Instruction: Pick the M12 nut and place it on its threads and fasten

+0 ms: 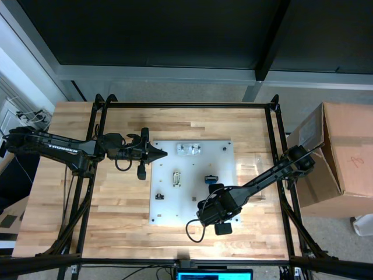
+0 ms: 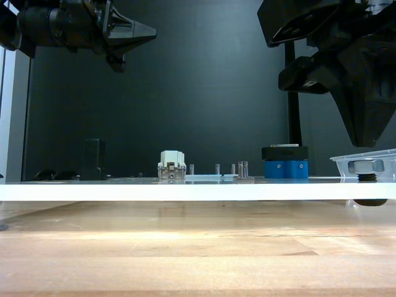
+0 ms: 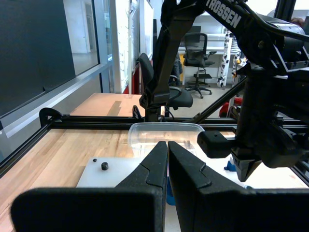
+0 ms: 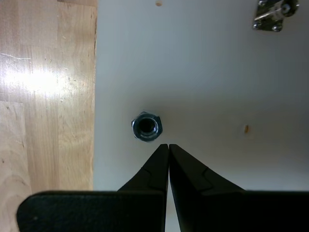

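The silver M12 nut (image 2: 369, 166) sits on its stud, with black ribs (image 2: 369, 177) still showing under it. From above, the nut (image 4: 147, 126) lies free on the white board (image 4: 217, 72), close to the board's edge. My right gripper (image 4: 168, 145) is shut on nothing, its tips beside the nut and clear of it. It hangs just above the nut (image 2: 365, 139) and hides it in the high view (image 1: 211, 213). My left gripper (image 1: 165, 154) is shut and empty, held high over the board's left edge (image 2: 151, 29).
A clear tray (image 2: 365, 158) stands behind the stud and also shows ahead of the left gripper (image 3: 166, 133). A blue-and-black block (image 2: 284, 162), a white connector (image 2: 171, 167) and small posts stand mid-board. A black frame (image 1: 186, 105) rims the table.
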